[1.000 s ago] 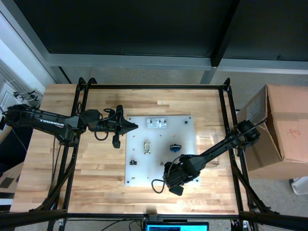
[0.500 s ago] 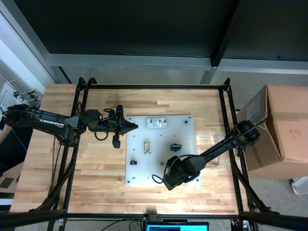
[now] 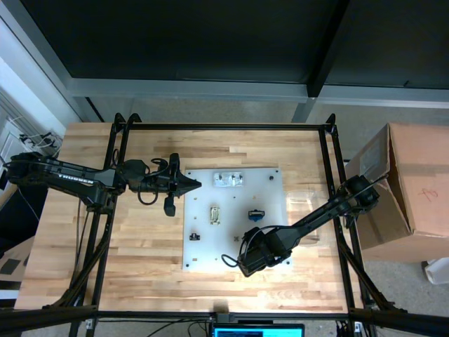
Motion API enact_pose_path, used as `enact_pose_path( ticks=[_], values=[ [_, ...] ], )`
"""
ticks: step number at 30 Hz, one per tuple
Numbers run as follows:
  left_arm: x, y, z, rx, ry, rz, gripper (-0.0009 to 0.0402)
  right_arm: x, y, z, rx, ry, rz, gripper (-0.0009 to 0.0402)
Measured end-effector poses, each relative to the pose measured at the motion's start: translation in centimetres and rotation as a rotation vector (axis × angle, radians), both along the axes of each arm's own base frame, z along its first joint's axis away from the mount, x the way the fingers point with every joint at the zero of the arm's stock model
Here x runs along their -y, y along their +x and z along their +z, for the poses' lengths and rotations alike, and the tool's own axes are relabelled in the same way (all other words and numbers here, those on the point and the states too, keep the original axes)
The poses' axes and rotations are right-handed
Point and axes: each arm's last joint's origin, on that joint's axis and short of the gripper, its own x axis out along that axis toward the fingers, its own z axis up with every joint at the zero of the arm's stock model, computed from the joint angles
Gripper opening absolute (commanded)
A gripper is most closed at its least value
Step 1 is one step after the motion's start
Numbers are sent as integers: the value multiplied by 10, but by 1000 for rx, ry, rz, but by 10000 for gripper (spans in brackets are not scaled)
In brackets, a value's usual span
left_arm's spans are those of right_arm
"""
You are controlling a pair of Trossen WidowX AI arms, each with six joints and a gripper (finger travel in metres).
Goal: Pick the M12 nut and place it on its threads and fasten
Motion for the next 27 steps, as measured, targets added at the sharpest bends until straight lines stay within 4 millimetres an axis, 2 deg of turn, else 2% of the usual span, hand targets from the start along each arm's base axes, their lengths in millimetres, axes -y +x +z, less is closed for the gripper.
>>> enact_pose_path(
  ticks=[10, 16, 21, 27],
  values=[
    [0, 0, 0, 0, 0, 0, 0, 0, 0, 0, -1, 4, 1, 149],
    [0, 0, 0, 0, 0, 0, 0, -1, 1, 2, -5, 1, 6, 196],
    [0, 0, 0, 0, 0, 0, 0, -1, 2, 10, -16, -9, 30, 216],
    [0, 0, 0, 0, 0, 0, 0, -2, 3, 30, -8, -15, 110, 212]
  ],
)
